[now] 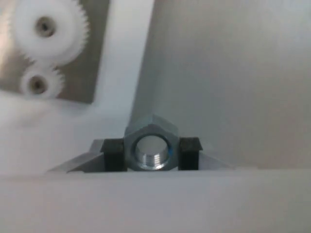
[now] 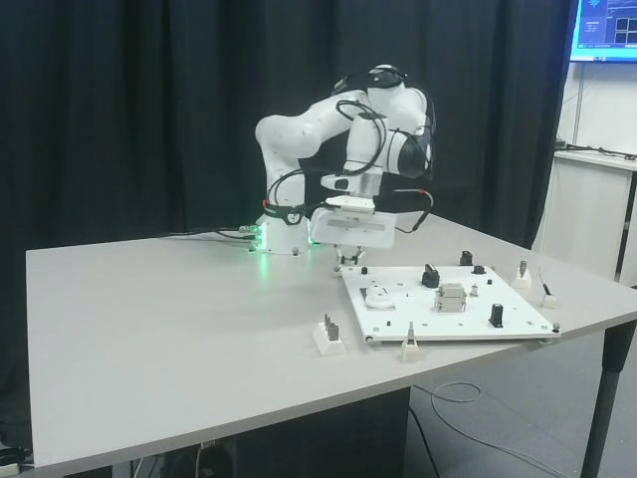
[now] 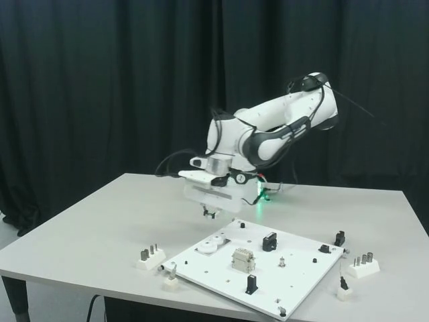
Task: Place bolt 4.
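Wrist view shows the tool (image 1: pixel 151 154) clamped on the bolt (image 1: pixel 151 148), one black finger pad (image 1: pixel 115 154) pressed against each side of its hexagonal grey head. The threaded shank runs straight away from the wrist camera, so only its round end face shows inside the hex outline. The bolt's long axis therefore lies along the tool's own axis, and both room views suggest that axis is close to vertical, tip down.

In the room views the tool (image 3: pixel 210 213) hangs in the air above the grey counter (image 2: pixel 159 319), just off the near-arm corner of the white board (image 3: pixel 301 278); the bolt touches nothing but the pads. Two white gears (image 1: pixel 47 30) on the board sit off to one side in the wrist view.

To do the placing well, the arm should probably keep the shank plumb while carrying it over the board, centre the tip over the intended hole before lowering, and descend slowly so that the thread does not catch on the rim. Which hole is meant cannot be told from these views. The grip is best released only once the bolt stands seated.
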Controlling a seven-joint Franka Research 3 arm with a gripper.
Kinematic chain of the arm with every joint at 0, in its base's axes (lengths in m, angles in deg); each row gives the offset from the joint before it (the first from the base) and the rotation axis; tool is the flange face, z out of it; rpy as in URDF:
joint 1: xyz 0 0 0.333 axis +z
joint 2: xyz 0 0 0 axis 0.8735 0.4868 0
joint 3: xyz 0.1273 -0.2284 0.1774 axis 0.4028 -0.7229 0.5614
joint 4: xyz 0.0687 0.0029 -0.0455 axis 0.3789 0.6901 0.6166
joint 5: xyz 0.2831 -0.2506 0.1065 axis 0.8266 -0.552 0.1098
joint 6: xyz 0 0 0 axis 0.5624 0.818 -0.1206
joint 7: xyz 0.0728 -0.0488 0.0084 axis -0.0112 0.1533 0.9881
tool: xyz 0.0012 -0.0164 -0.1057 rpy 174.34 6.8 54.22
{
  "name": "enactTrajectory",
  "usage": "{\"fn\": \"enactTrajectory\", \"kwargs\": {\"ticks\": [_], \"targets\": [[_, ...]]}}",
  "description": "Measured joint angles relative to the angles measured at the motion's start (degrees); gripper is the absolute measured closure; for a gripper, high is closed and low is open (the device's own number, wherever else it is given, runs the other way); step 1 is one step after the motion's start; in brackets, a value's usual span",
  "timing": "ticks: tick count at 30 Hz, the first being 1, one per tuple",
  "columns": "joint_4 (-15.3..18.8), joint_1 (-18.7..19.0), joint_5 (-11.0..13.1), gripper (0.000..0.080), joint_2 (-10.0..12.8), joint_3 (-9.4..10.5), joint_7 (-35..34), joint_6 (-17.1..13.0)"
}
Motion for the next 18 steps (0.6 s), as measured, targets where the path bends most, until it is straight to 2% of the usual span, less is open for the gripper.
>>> {"fn": "enactTrajectory", "kwargs": {"ticks": [9,18], "targets": [[-0.7,-7.0,4.8,0.0576,0.2,1.14,11.3,0.1],[-1.6,-12.6,9.5,0.0576,0.3,3.47,19.9,1.0]]}}
